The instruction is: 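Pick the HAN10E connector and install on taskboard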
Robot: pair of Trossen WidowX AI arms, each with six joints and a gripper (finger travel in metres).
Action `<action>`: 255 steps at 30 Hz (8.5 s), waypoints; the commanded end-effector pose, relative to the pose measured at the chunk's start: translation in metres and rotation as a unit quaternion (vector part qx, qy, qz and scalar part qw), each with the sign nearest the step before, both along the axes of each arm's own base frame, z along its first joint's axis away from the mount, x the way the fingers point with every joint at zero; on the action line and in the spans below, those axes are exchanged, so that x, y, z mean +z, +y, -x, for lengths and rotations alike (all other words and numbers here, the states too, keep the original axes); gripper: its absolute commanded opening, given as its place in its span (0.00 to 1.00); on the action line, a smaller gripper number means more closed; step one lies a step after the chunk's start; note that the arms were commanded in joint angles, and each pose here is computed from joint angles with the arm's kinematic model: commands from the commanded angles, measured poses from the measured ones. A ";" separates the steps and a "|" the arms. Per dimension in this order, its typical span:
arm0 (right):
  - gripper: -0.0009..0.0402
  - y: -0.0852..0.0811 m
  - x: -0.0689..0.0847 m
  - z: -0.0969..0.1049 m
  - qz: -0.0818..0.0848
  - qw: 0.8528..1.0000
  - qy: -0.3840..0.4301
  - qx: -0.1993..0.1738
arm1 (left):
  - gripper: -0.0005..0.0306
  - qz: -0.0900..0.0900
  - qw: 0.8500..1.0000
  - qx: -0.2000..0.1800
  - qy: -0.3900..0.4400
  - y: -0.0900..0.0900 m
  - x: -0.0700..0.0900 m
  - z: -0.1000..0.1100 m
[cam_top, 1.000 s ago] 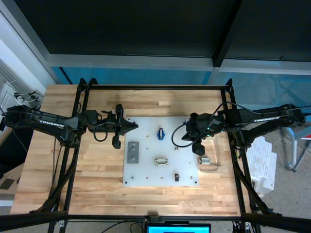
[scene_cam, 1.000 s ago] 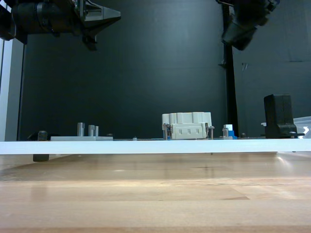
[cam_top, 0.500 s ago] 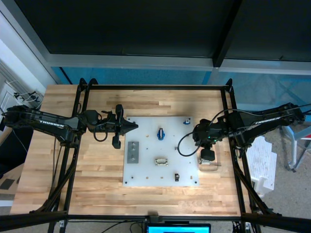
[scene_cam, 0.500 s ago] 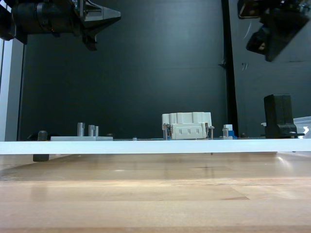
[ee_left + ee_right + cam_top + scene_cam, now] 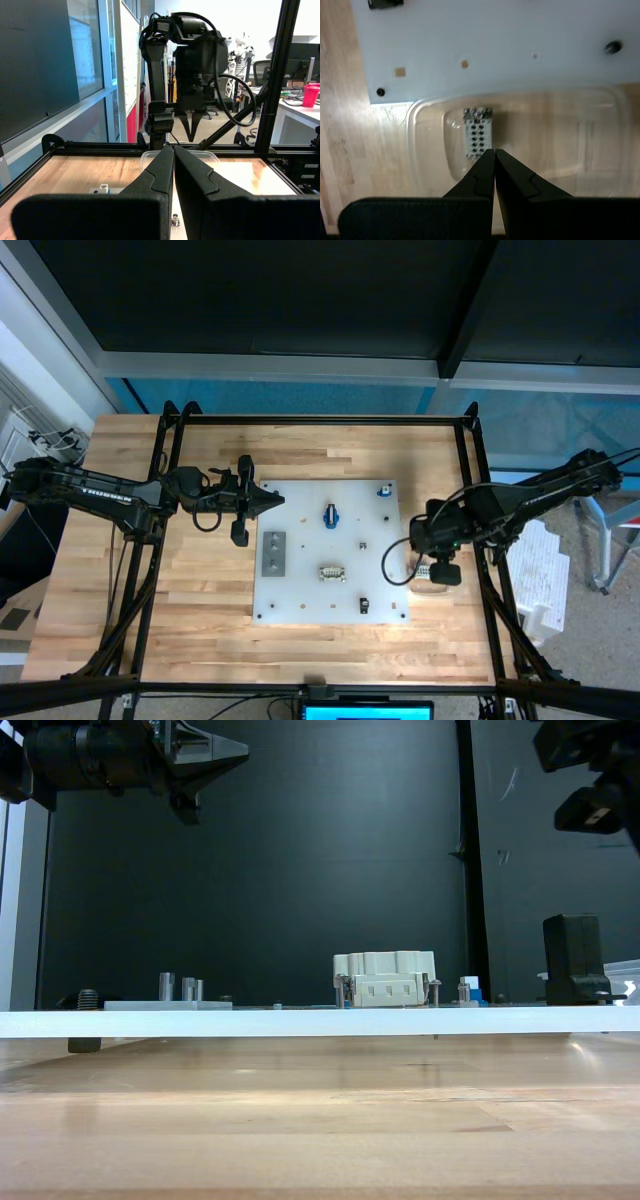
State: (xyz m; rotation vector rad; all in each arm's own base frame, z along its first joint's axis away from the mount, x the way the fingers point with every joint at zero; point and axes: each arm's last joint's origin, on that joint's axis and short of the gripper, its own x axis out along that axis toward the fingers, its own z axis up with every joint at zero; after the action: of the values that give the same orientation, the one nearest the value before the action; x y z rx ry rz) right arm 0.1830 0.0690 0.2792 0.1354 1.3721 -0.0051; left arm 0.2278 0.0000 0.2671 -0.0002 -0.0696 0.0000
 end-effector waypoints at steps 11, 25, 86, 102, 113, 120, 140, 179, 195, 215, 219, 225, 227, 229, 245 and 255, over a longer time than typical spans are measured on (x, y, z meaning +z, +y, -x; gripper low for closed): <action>0.09 0.020 -0.015 -0.002 0.043 0.998 0.042 -0.004 | 0.02 0.000 1.000 0.000 0.000 0.000 0.000 0.000; 0.64 0.027 -0.038 -0.001 0.054 0.998 0.032 0.005 | 0.02 0.000 1.000 0.000 0.000 0.000 0.000 0.000; 0.52 0.031 -0.121 0.008 0.033 0.999 0.003 0.030 | 0.02 0.000 1.000 0.000 0.000 0.000 0.000 0.000; 0.18 0.032 -0.120 0.008 0.022 0.999 0.009 0.035 | 0.02 0.000 1.000 0.000 0.000 0.000 0.000 0.000; 0.09 0.031 -0.084 0.003 0.030 0.999 0.021 0.032 | 0.02 0.000 1.000 0.000 0.000 0.000 0.000 0.000; 0.09 0.031 -0.055 -0.003 0.034 0.998 0.022 0.039 | 0.02 0.000 1.000 0.000 0.000 0.000 0.000 0.000; 0.09 0.020 -0.027 -0.040 0.038 0.999 0.021 0.020 | 0.02 0.000 1.000 0.000 0.000 0.000 0.000 0.000; 0.09 0.042 -0.031 -0.211 0.041 0.997 0.028 0.051 | 0.02 0.000 1.000 0.000 0.000 0.000 0.000 0.000; 0.09 0.039 -0.040 -0.227 0.047 0.997 0.028 0.058 | 0.02 0.000 1.000 0.000 0.000 0.000 0.000 0.000; 0.09 0.039 -0.047 -0.227 0.047 0.997 0.024 0.064 | 0.02 0.000 1.000 0.000 0.000 0.000 0.000 0.000; 0.09 0.039 -0.049 -0.228 0.047 0.996 0.024 0.067 | 0.02 0.000 1.000 0.000 0.000 0.000 0.000 0.000; 0.09 0.039 -0.049 -0.228 0.046 0.996 0.023 0.068 | 0.02 0.000 1.000 0.000 0.000 0.000 0.000 0.000; 0.09 0.039 -0.049 -0.228 0.046 0.996 0.023 0.068 | 0.02 0.000 1.000 0.000 0.000 0.000 0.000 0.000; 0.09 0.039 -0.050 -0.228 0.046 0.996 0.024 0.068 | 0.02 0.000 1.000 0.000 0.000 0.000 0.000 0.000; 0.09 0.039 -0.055 -0.228 0.044 0.996 0.019 0.070 | 0.02 0.000 1.000 0.000 0.000 0.000 0.000 0.000; 0.09 0.038 -0.061 -0.228 0.044 0.997 0.019 0.068 | 0.02 0.000 1.000 0.000 0.000 0.000 0.000 0.000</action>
State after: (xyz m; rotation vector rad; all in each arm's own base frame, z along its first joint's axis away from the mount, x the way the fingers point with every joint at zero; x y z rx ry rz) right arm 0.4107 0.1076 0.2207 -0.0292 1.4093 0.0472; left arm 0.2278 0.0000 0.2673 0.0002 -0.0700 0.0004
